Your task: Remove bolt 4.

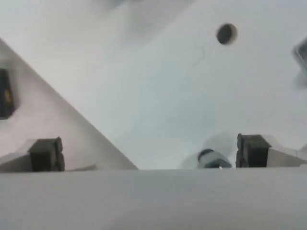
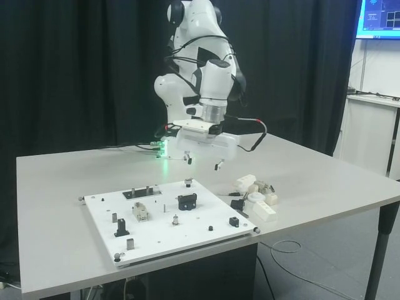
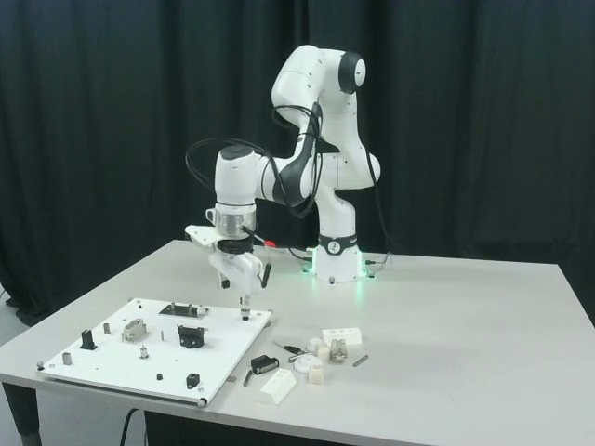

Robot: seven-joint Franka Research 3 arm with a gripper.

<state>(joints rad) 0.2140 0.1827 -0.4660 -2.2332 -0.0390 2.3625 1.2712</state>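
Grey tabletop (image 2: 325,181) carries white board (image 2: 187,234). Pincer (image 2: 202,162) spread wide, hanging above board's far corner. Bolt 4 (image 2: 187,183) upright at that corner, just beside one fingertip (image 1: 252,149), not gripped.

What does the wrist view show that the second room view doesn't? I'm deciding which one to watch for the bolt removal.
Only the wrist view shows the open gripper's black fingertips from above, with the bolt beside one. Only the second room view shows the whole arm, the grey table and the loose parts beside the board. Both show the white board and the bolt.
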